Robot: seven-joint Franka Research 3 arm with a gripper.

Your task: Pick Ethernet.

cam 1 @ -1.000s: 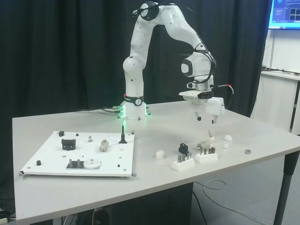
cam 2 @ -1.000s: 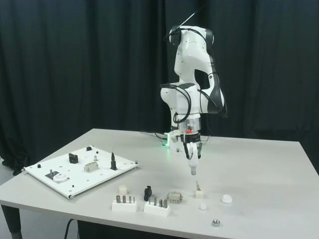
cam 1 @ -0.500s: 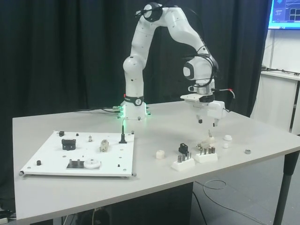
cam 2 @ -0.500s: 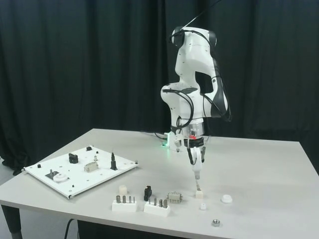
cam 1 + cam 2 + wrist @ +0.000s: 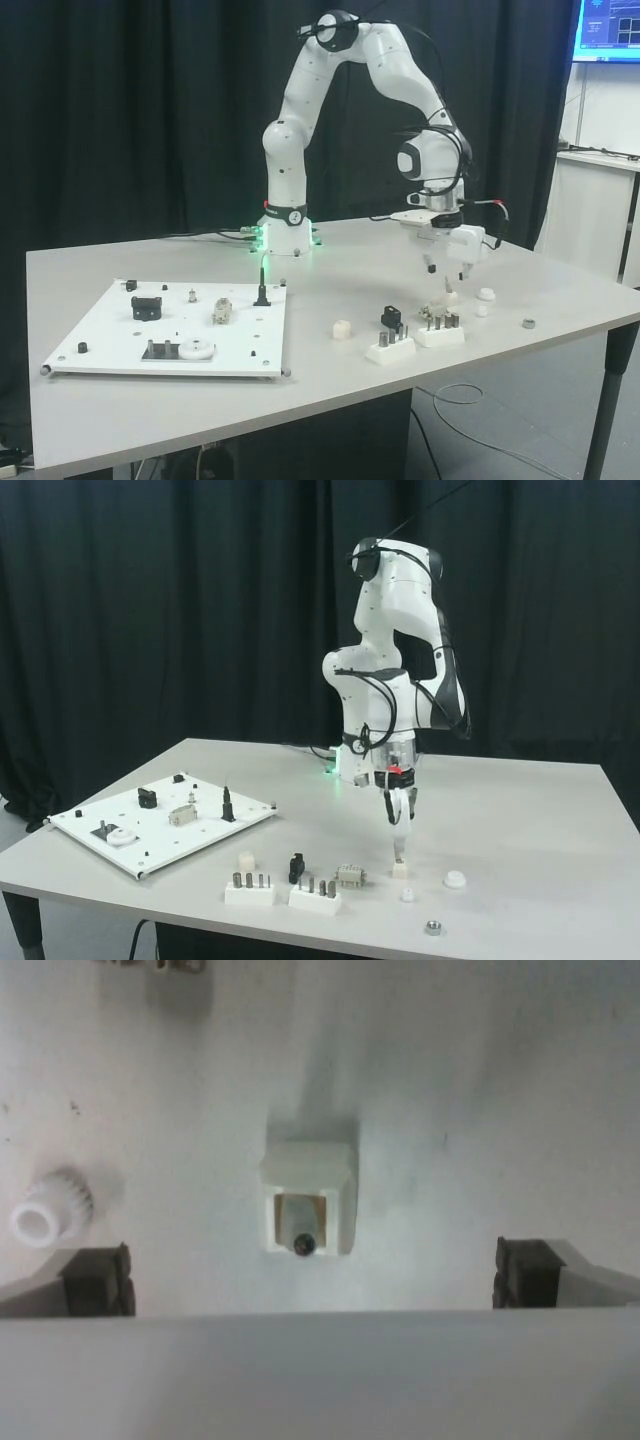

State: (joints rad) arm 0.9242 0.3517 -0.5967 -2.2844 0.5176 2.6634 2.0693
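Ethernet plug (image 5: 306,1200) is standing upright in its small white holder on the grey table (image 5: 540,820), toward the front edge and nearer the right-hand end as the second room view shows it. We are seeing it from straight above in the wrist view, where it is sitting between our two fingertips (image 5: 98,1280), roughly centred in the gap and touching neither pad. Our gripper (image 5: 400,818) is hanging just above the plug (image 5: 399,865) with the fingers spread wide and holding nothing.

We are judging this to be the approach, with the grasp not yet made. To do it well, we are thinking the descent should be straight down, keeping the plug centred so both pads are meeting its sides together; an uneven closure could tip the small holder. We are also wanting to go low enough to take the plug body and not just its tip.

Just beside the plug, a small white gear-like piece (image 5: 50,1210) is lying near one fingertip, so we are minding that pad as it comes down. Farther toward the front edge, a white block with pins (image 5: 315,895) is standing well apart.
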